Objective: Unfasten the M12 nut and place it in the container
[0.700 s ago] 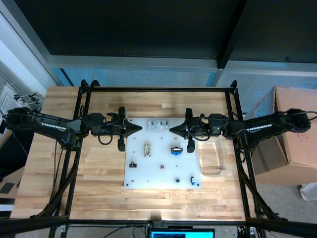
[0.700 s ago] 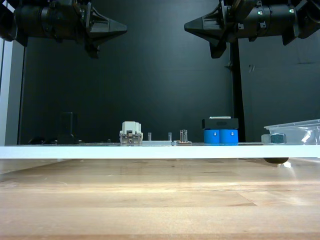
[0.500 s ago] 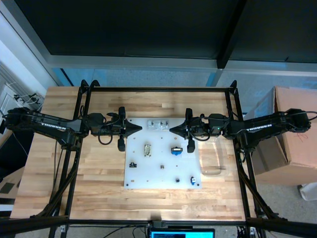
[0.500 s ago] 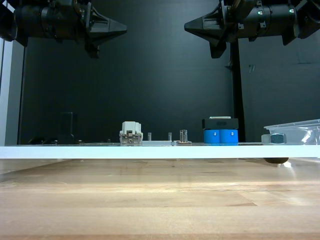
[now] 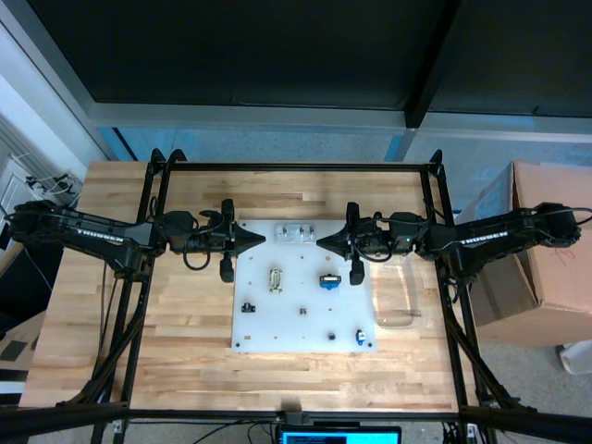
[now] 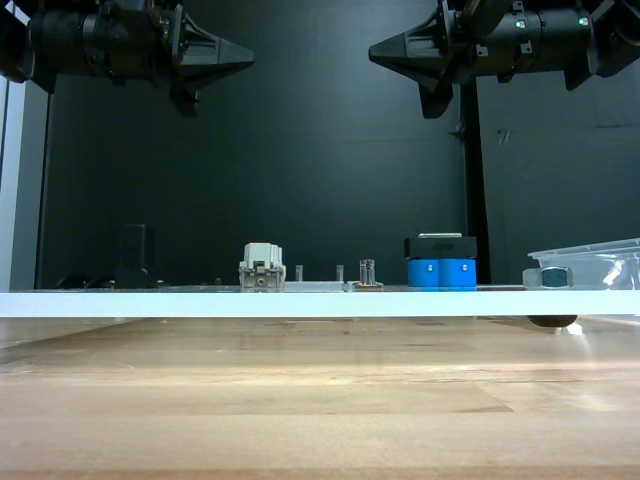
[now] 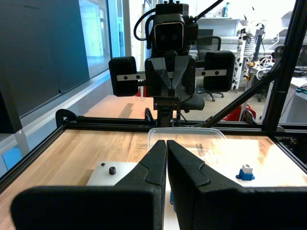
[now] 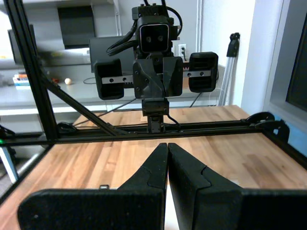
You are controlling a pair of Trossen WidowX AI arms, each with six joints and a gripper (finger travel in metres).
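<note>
Left gripper (image 5: 262, 239): held high over the far left part of the white task board (image 5: 277, 319), pointed inward. In the left wrist view its fingers (image 7: 154, 163) are seen pressed together.

Right gripper (image 5: 320, 240): held at about the same height over the far right part of the board, pointed inward, tip facing the left gripper's tip with a gap between them. Its fingers (image 8: 156, 165) are likewise seen pressed together.

M12 nut (image 5: 362, 333): seated on its stud near the board's near right corner, well apart from both grippers. In the low view it is seen sitting low, just above the board surface.

Clear container (image 5: 398, 324): set on the wooden table (image 5: 185, 351), just beside the board's right edge. In the high view the nut is seen to lie outside it.

Also noted mid-board: a grey connector (image 5: 275, 280) and a blue connector (image 5: 328, 280).
</note>
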